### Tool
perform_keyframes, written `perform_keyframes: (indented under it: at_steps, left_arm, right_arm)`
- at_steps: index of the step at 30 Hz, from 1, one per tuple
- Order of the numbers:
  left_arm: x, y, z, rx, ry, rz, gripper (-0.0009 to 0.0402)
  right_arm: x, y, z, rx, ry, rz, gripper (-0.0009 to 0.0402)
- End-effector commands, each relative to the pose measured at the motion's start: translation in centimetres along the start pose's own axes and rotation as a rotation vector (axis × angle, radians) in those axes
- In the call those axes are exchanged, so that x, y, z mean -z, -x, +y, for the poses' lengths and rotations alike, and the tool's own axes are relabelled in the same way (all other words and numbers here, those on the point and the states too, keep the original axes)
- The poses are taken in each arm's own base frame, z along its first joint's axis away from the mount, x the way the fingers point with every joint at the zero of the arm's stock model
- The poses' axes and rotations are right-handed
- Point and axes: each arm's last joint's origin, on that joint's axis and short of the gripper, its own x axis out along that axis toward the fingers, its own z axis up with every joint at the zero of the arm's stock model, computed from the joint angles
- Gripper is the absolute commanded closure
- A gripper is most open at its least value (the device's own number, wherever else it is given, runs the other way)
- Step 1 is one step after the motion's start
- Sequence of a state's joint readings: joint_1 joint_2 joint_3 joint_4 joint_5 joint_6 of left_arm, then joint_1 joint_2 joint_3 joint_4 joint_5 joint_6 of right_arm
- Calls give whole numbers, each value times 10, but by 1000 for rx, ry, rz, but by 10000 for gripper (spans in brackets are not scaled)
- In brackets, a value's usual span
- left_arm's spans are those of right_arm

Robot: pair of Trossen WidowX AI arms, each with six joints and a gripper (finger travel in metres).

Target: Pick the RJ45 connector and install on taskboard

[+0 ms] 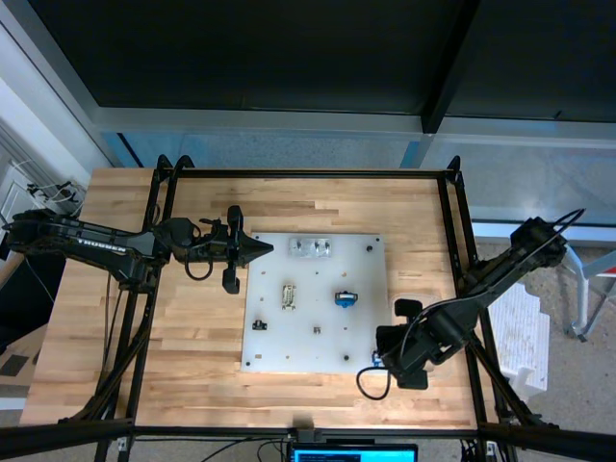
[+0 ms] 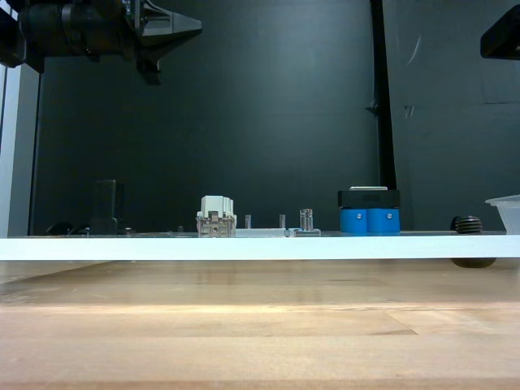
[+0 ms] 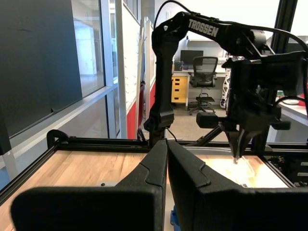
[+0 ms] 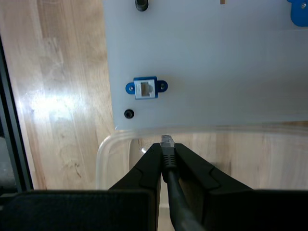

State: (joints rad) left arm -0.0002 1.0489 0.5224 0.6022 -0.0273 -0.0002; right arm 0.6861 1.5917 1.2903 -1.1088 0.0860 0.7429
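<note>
The RJ45 connector (image 4: 166,141) is a small clear plug on the end of a dark cable, and my right gripper (image 4: 167,153) is shut on it just behind the plug. It hangs over the rim of a clear tray (image 4: 109,144), just off the edge of the white taskboard (image 4: 207,62). A blue socket (image 4: 145,88) sits on the board beyond the plug. From above, my right gripper (image 1: 391,348) is at the taskboard's (image 1: 298,346) near right corner. My left gripper (image 1: 258,249) is shut on nothing and hovers high at the board's left edge.
The board carries a silvery block (image 1: 312,247), a beige connector (image 1: 288,295), a blue fitting (image 1: 345,298) and small black bits (image 1: 259,325). The clear tray (image 1: 408,302) lies by the board's right edge. A black frame rail (image 1: 462,241) runs along the table's sides.
</note>
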Motion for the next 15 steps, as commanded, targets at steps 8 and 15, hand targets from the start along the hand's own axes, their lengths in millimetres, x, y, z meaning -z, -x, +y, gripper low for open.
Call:
perform_keyframes:
  at_steps: [8, 15]
  left_arm:
    - [0, 0, 0, 0, 0, -1, 393]
    - [0, 0, 0, 0, 0, -1, 393]
  right_arm:
    - [-22, -14, 10, -6, 2, -7, 393]
    - [-27, -24, 11, -4, 10, 0, 393]
